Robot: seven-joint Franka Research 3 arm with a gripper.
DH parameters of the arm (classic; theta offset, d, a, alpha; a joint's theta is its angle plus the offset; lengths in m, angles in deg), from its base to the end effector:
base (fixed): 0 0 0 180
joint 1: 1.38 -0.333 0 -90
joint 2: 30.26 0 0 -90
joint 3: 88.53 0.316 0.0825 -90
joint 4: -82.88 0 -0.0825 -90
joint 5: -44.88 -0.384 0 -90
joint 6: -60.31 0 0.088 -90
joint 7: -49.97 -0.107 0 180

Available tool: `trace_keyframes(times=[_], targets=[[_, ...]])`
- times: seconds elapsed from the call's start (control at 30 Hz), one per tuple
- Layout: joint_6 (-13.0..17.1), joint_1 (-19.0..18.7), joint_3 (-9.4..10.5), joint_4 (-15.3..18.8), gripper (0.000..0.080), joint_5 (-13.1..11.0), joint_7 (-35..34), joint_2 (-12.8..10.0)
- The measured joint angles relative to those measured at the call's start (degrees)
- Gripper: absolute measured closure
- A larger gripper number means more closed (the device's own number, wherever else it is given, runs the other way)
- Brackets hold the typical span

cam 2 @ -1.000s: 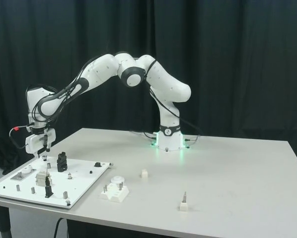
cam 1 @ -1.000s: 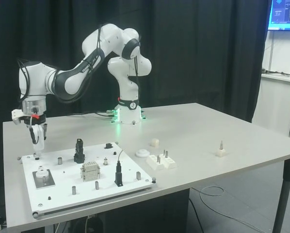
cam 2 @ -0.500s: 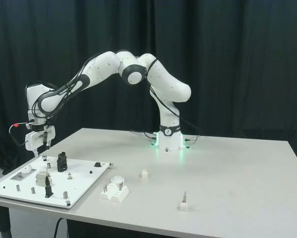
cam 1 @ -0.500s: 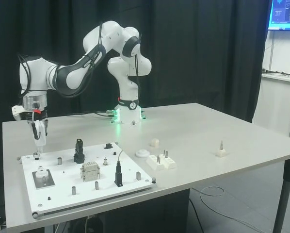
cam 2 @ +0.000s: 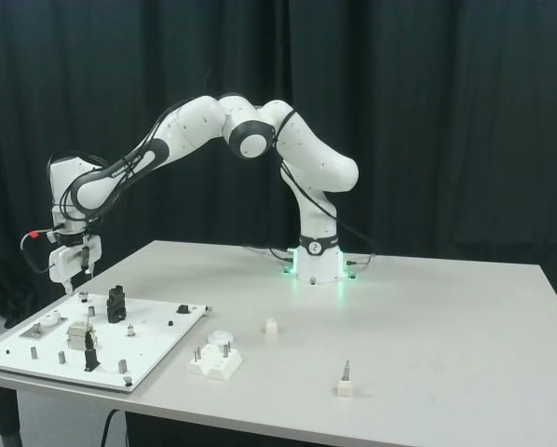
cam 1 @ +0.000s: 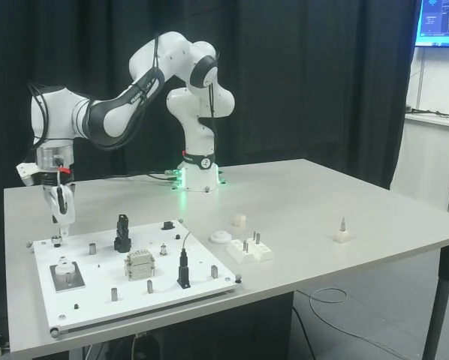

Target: Pick square peg 2.

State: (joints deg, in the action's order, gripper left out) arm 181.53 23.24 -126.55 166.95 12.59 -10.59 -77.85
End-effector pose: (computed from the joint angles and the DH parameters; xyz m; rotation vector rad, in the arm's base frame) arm 0.4279 -0.5745 0.2570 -1.3067 2.8513 -0.0180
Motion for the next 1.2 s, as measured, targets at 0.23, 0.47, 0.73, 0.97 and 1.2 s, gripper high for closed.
trace_keyframes(times=[0.23, 0.47, 0.73, 0.97, 1.2], targets=[[0.2, -0.3, 0.0, 0.0, 0.0003, 0.0, 3.0, 0.3], [0.8, -0.7, 0.0, 0.0, 0.0003, 0.0, 5.7, 1.0], [0.8, -1.0, -0.01, 0.0, 0.0003, 0.0, 8.6, 2.1], [0.5, -1.5, -0.01, 0.0, 0.0003, 0.0, 10.1, 3.0], [-0.2, -2.6, -0.01, 0.0, 0.0003, 0.0, 10.7, 4.0]])
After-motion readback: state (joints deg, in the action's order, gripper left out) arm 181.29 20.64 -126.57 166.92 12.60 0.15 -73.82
